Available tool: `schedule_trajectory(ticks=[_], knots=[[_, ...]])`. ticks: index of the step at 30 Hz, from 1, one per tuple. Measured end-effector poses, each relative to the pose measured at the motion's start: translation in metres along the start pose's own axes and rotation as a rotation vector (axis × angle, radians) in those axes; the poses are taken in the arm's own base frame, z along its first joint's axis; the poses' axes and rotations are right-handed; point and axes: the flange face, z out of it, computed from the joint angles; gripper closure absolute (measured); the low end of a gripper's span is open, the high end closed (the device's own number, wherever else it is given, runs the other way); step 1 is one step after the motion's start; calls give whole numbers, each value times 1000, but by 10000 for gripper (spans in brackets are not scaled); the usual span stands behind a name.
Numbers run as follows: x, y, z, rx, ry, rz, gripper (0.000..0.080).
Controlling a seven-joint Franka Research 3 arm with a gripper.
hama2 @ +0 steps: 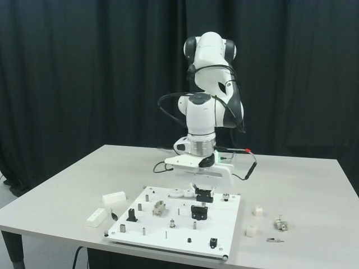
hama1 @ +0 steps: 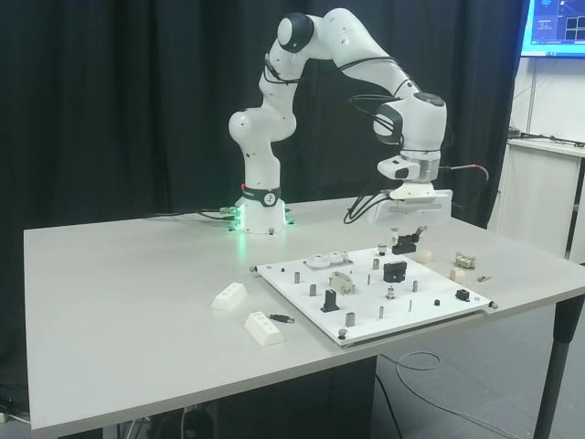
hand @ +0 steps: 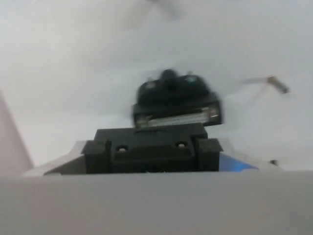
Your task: Place D-SUB.
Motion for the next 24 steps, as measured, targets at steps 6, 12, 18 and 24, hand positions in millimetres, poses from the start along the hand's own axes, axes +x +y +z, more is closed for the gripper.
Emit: schedule_trajectory(ticks=[6, 12, 18, 24], knots=[[-29, -14, 2, 10, -20, -9, 425], [-65, -28, 4, 8, -24, -17, 425], [-100, -40, 8, 10, -18, -9, 425], [-128, -50, 15, 13, -6, -2, 425]])
